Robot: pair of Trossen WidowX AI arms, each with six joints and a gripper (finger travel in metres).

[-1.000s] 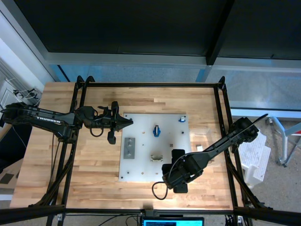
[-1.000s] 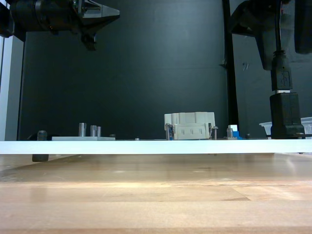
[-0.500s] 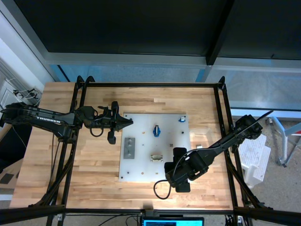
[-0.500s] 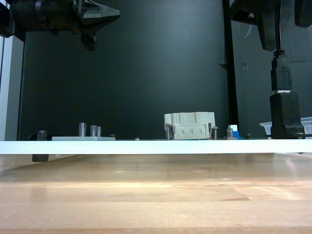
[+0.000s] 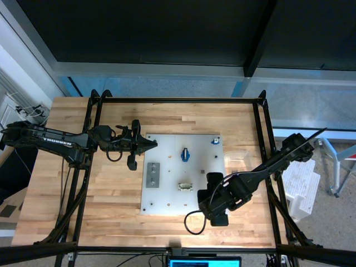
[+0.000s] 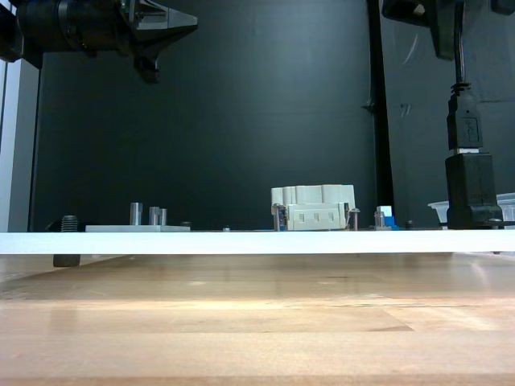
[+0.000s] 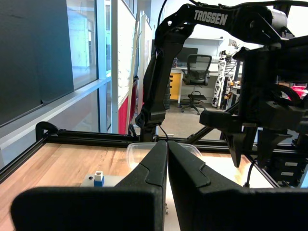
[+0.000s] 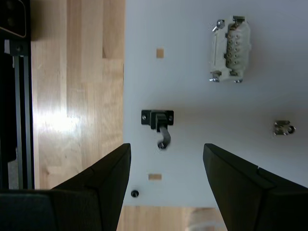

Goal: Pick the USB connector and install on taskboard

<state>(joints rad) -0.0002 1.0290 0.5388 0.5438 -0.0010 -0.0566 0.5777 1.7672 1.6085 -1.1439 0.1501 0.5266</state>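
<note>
The USB connector (image 6: 464,137) stands upright, plugged into the small black socket (image 6: 473,193) near the right front of the white taskboard (image 5: 167,192). From the right wrist view the connector (image 8: 163,137) sits in that socket (image 8: 157,117) with its cable curling off. My right gripper (image 8: 166,153) hovers open straight above it, fingers apart and holding nothing. Beyond the board's left edge, my left gripper (image 5: 151,144) hangs high in the air, and its fingers (image 7: 185,166) are pressed together on nothing.
On the board are a grey metal block (image 5: 152,174), a blue knob (image 5: 185,154) and a beige many-pin connector (image 8: 230,48). A clear plastic tray (image 5: 236,159) lies just right of the board. A black cable loop (image 5: 193,222) trails off the board's front edge.
My right gripper has risen away from the plugged-in connector and drifted slightly right and toward the near edge. The connector stays in its socket. The left arm has not moved.
</note>
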